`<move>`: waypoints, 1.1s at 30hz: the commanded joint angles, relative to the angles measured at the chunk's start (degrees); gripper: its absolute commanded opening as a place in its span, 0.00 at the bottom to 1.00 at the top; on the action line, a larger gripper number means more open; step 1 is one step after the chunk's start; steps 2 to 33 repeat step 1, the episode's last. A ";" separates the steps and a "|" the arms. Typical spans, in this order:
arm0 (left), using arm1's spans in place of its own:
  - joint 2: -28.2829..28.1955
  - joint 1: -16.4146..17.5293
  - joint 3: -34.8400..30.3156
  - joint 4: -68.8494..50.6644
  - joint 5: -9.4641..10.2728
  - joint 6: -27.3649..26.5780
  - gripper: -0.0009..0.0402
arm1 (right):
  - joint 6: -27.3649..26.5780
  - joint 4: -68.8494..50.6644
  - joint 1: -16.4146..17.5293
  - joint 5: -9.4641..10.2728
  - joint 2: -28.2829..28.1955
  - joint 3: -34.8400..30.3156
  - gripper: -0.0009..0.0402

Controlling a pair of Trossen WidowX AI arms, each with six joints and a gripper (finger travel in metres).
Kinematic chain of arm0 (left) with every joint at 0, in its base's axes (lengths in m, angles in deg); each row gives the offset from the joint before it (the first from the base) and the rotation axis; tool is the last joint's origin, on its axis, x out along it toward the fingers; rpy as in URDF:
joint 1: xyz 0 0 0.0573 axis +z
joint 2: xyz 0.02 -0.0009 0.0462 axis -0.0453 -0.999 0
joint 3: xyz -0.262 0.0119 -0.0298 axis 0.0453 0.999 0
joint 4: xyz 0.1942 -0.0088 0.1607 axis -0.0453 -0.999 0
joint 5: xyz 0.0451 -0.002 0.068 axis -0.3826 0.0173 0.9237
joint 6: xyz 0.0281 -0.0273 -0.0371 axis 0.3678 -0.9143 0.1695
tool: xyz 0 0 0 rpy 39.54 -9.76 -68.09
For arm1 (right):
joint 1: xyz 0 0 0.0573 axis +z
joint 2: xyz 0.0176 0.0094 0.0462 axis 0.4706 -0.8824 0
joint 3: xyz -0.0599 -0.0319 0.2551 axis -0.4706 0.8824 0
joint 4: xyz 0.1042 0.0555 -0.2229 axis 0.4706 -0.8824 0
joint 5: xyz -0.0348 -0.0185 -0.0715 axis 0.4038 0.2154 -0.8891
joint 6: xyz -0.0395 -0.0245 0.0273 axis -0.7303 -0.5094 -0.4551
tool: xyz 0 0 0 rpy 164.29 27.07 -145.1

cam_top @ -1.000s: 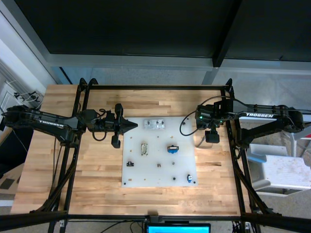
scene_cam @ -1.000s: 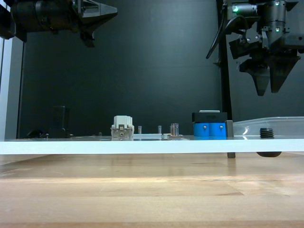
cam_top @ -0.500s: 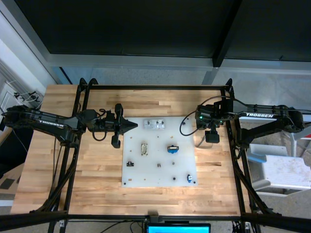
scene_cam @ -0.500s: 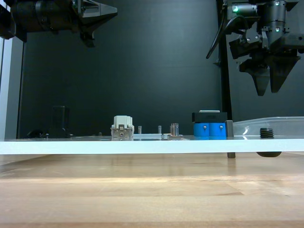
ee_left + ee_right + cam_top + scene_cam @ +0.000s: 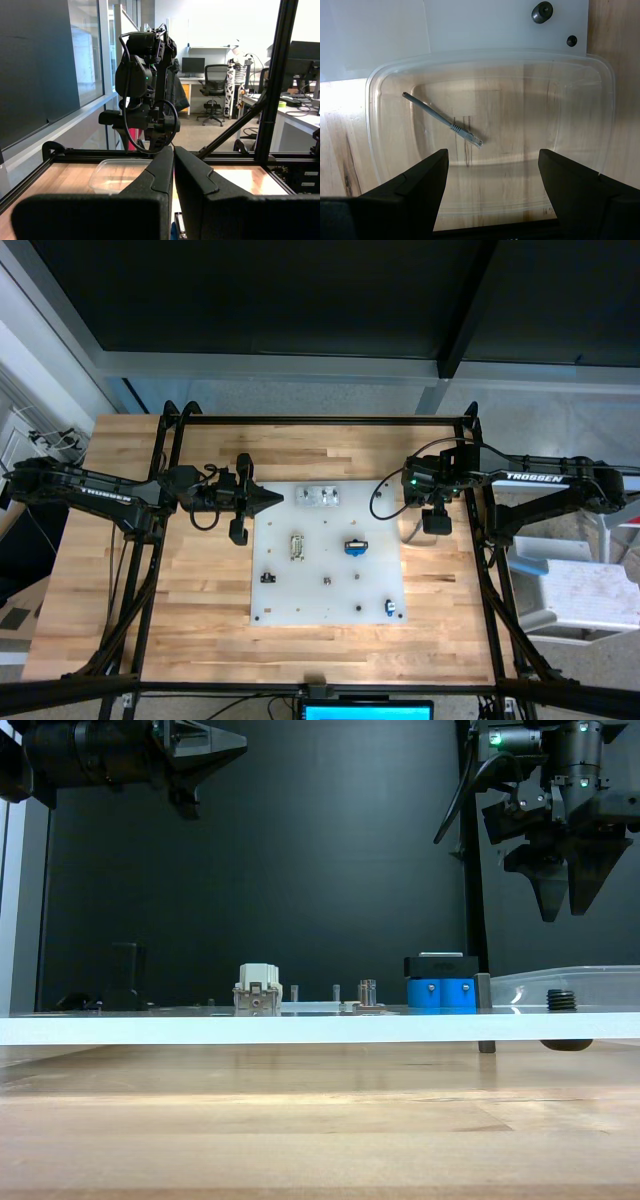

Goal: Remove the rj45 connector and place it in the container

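Nothing has moved: the right gripper [image 5: 567,912] hangs spread over the container [image 5: 600,100], where the rj45 connector [image 5: 476,142] already lies, so the task looks done, while the left gripper [image 5: 278,499] waits pressed together beside the white board [image 5: 300,600].

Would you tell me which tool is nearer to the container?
Right. The right tool hangs open directly above the container, not touching it; the left tool is high over the opposite edge of the board.
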 commanded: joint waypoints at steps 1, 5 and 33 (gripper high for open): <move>0.00 0.02 -0.02 0.02 0.00 0.02 0.02 | 0.04 0.00 0.00 0.00 0.00 0.00 0.63; 0.00 0.02 -0.02 0.02 0.00 0.02 0.02 | 0.04 0.00 0.00 0.00 0.00 0.00 0.63; 0.00 0.02 -0.02 0.02 0.00 0.02 0.02 | 0.04 0.00 0.00 0.00 0.00 0.00 0.63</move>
